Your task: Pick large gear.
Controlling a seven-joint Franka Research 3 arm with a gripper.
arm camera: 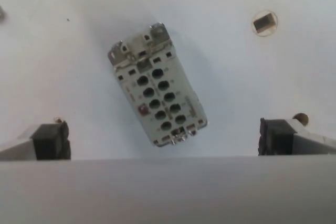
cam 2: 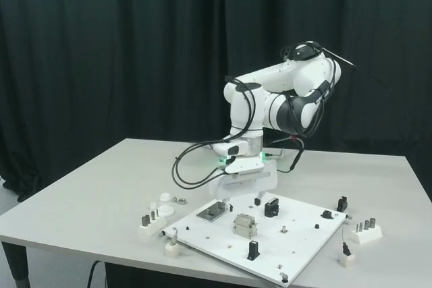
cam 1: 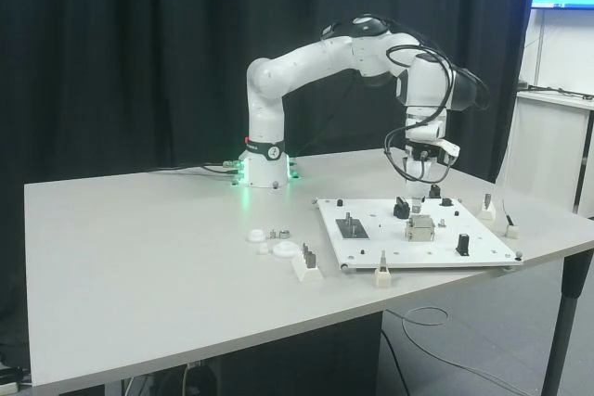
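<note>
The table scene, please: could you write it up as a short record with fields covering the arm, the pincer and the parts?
arm: white arm bolted on the grey table, reaching over the white board
pincer: pincer open, holding nothing, above the connector block
connector block: upright on the board, untouched
gears: white gears on the table beside the board, away from the pincer
task state: large gear not yet picked
</note>
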